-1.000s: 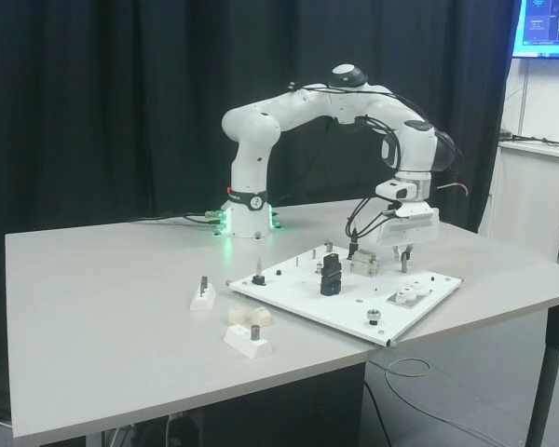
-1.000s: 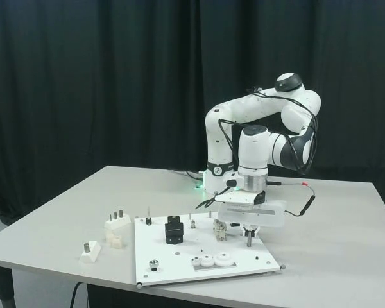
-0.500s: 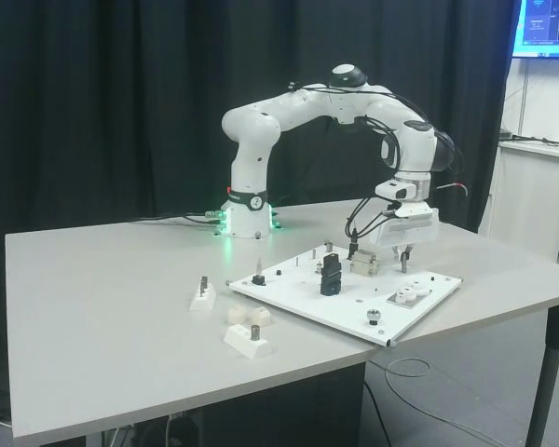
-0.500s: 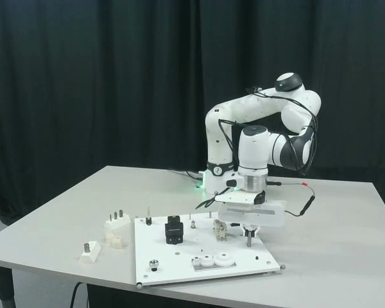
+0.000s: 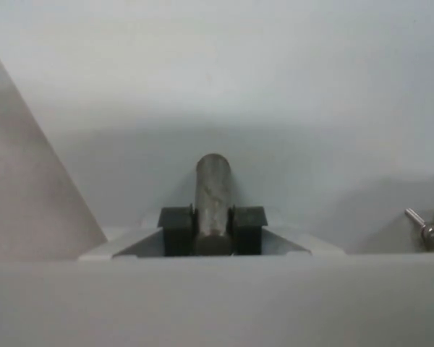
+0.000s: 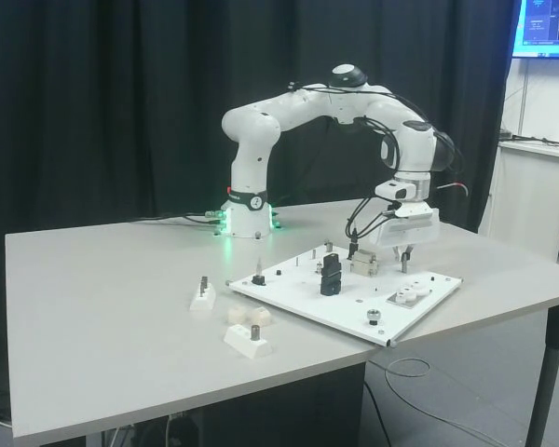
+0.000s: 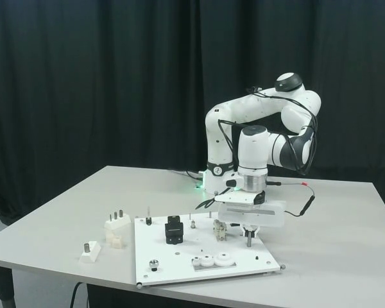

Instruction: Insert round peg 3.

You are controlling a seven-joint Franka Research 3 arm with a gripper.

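Note:
A grey round metal peg point(image 5: 213, 203) stands clamped between my two black fingertips point(image 5: 175, 230) in the wrist view, pointing down at the white board. My gripper point(image 7: 249, 234) hangs low over the white board point(image 7: 179, 264) near its far right side, shut on the peg point(image 7: 249, 240), whose lower end is close to the board surface. In the first room view the gripper point(image 6: 405, 254) is above the board's point(image 6: 298, 303) far right part, behind the white gears point(image 6: 407, 296). The hole under the peg is hidden.
On the board stand a black block point(image 7: 173, 230), a grey metal connector point(image 7: 219, 230), several thin pins and white gears point(image 7: 212, 260). Left of the board lie white peg holders point(image 7: 117, 228) and a small white block with a peg point(image 7: 90, 251). A small bolt point(image 5: 424, 227) shows near the gripper.
The gripper with the peg has sunk very slightly toward the board; nothing else has moved.

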